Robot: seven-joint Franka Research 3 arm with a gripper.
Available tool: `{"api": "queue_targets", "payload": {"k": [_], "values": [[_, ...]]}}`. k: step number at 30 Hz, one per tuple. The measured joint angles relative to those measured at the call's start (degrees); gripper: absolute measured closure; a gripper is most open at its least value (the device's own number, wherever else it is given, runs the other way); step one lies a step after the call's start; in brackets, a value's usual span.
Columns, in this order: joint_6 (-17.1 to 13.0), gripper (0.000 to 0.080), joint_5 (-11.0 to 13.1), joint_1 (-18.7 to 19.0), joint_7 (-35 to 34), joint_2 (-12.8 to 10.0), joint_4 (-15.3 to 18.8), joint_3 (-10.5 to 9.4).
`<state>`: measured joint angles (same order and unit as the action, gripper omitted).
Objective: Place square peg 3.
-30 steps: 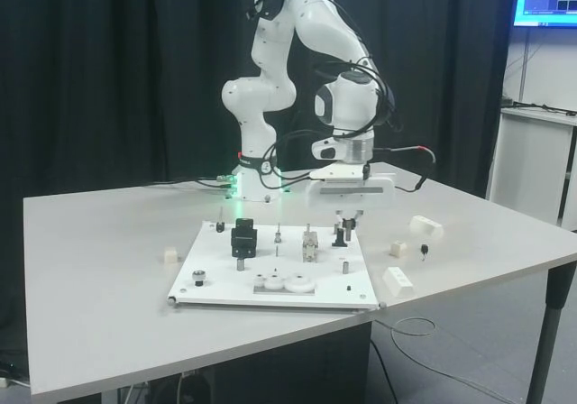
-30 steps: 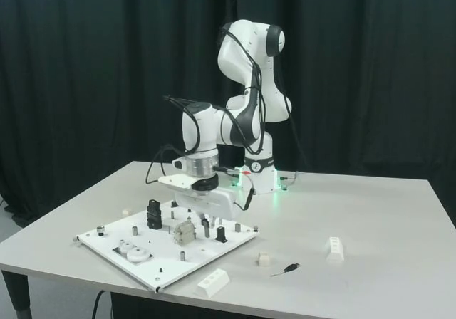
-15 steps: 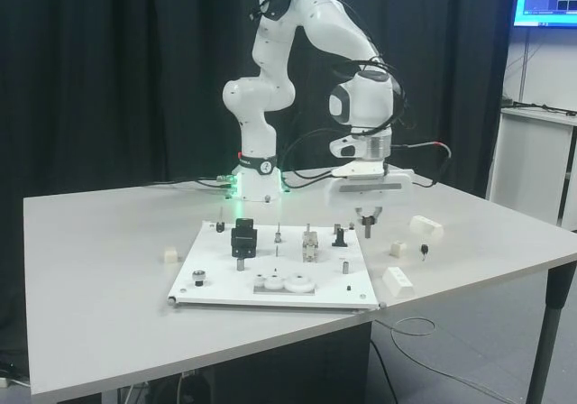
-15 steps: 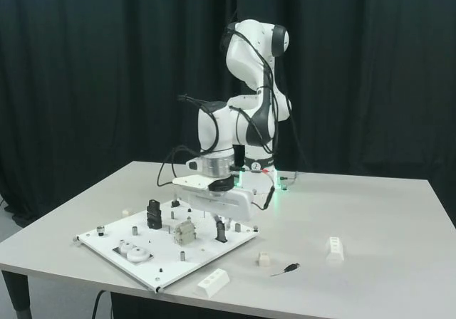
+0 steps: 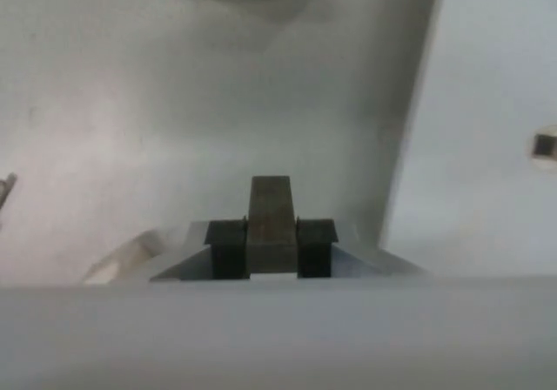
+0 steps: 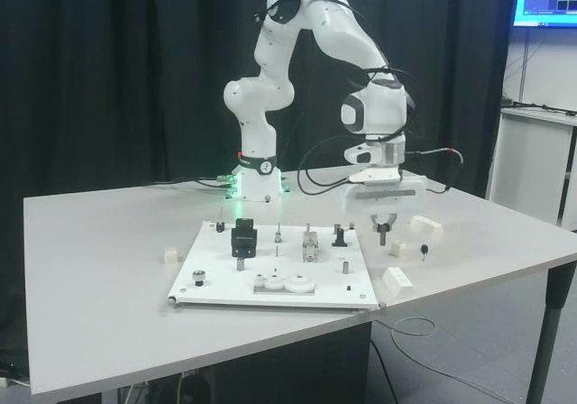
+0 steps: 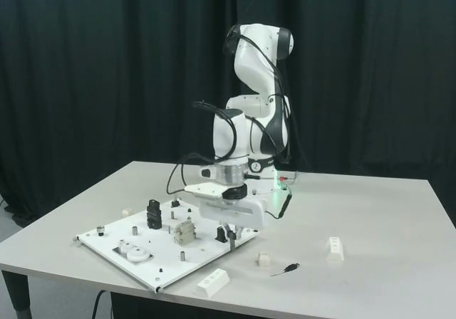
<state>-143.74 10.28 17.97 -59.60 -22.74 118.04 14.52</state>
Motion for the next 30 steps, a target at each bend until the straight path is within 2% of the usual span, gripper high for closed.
{"api": "queue_targets", "payload": {"k": [5,14,30], "values": [[-1.3,0.0687,0.2,0.5,0.0,-1.9,-0.6,-0.17],[-1.6,0.0687,0.4,0.7,-0.6,-4.5,-2.4,-1.12],[-1.7,0.0687,0.4,0.7,-1.7,-6.7,-3.5,-2.42]]}}
